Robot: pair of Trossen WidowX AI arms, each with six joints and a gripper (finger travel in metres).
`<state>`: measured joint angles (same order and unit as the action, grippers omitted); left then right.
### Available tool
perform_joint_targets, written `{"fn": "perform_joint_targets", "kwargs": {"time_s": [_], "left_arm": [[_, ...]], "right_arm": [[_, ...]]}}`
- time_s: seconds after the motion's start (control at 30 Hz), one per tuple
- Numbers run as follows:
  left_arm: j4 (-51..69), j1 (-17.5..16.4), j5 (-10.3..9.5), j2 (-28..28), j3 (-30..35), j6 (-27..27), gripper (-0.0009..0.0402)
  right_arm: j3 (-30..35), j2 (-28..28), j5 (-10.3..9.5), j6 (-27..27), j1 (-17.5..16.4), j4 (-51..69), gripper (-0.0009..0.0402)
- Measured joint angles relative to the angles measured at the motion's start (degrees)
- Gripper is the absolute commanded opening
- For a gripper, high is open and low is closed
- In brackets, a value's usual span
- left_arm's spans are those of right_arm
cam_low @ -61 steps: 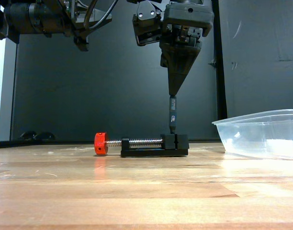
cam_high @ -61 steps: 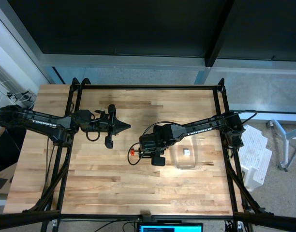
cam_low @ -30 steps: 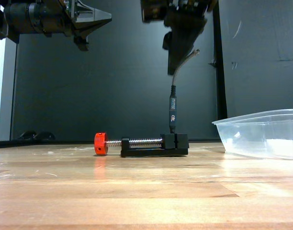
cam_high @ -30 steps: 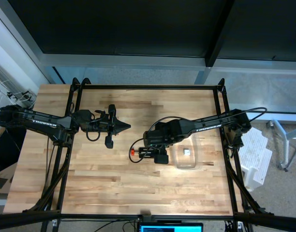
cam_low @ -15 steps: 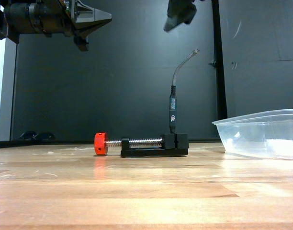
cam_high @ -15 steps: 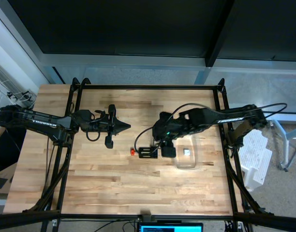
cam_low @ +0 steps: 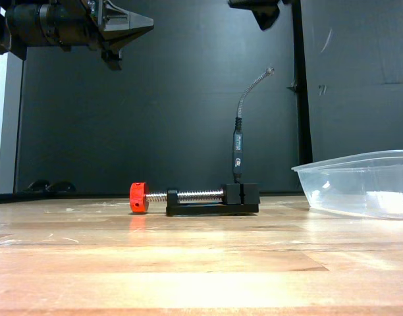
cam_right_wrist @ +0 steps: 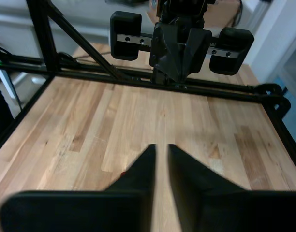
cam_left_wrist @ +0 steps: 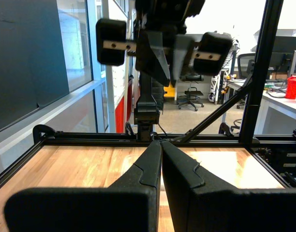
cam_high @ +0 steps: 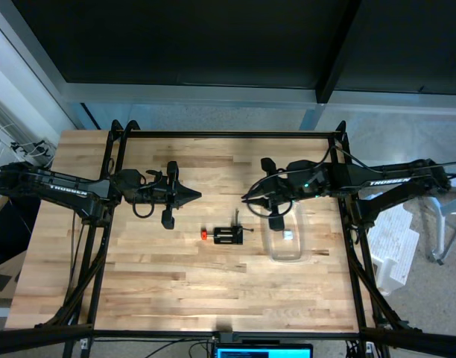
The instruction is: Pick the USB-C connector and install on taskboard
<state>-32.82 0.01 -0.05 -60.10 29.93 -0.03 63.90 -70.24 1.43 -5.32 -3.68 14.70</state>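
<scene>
2 black arms (cam_high: 27, 179), white TROSSEN lettering (cam_high: 62, 188), looped cables (cam_high: 142, 209); wedge-tipped left hand (cam_high: 197, 195) and right hand (cam_high: 248, 200)

Lettering inventory, as seen from the table's near edge:

1. "TROSSEN", white capitals, on the long link of the left arm (cam_high: 60, 190). It sits at 9 o'clock on the table (cam_high: 176, 283), behind the left gripper (cam_high: 195, 196), which is held above the wood at about 10 o'clock from centre.
2. "TROSSEN", white capitals, on the long link of the right arm (cam_high: 384, 181). It sits at 3 o'clock, behind the right gripper (cam_high: 248, 200), which is held above the wood at about 1 o'clock from centre.
3. Two small white marks, one above the other, on the dark body of the USB-C connector (cam_low: 237, 155), which stands upright in the taskboard (cam_low: 211, 203). Both are too small to read.

No other lettering can be read.
</scene>
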Motion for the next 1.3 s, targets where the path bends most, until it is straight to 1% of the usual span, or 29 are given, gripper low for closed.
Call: {"fn": "perform_joint_targets", "kwargs": {"time_s": [0.03,0.1,0.2,0.27,0.37,0.53,0.67,0.7,0.77,1.3], "left_arm": [[0.0,0.0,0.02,0.0,0.0,0.0,0.0000],[0.0,0.0,0.00,0.0,0.0,0.0,0.0000],[0.0,0.0,0.00,0.0,0.0,0.0,0.0000],[0.0,0.0,0.02,0.0,0.0,0.0,0.0000],[0.0,0.0,0.00,0.0,0.0,0.0,0.0000],[0.0,0.0,0.02,0.0,0.0,0.0,0.0000],[0.0,0.0,0.00,0.0,0.0,0.0,0.0000],[0.0,0.0,0.00,0.0,0.0,0.0,0.0000],[0.0,0.0,0.02,0.0,0.0,0.0,0.0000],[0.0,0.0,0.00,0.0,0.0,0.0,0.0000]], "right_arm": [[-2.5,1.4,-1.27,0.0,0.5,-3.0,0.0008],[-7.1,3.7,-3.10,0.7,1.7,-9.9,-0.0002],[-13.4,6.1,-5.79,2.8,3.7,-19.0,0.0001],[-16.9,7.4,-6.03,4.7,4.5,-23.8,-0.0001],[-21.4,9.0,-6.03,5.1,4.6,-29.3,0.0000],[-25.5,10.6,-7.39,5.2,4.6,-34.6,0.0000],[-25.8,11.0,-9.88,5.3,4.6,-36.4,0.0000],[-25.8,11.0,-10.16,5.3,4.6,-36.7,0.0000],[-25.8,11.0,-10.38,5.3,4.5,-37.2,0.0000],[-26.4,11.0,-10.08,6.5,4.6,-37.1,0.0000]]}}
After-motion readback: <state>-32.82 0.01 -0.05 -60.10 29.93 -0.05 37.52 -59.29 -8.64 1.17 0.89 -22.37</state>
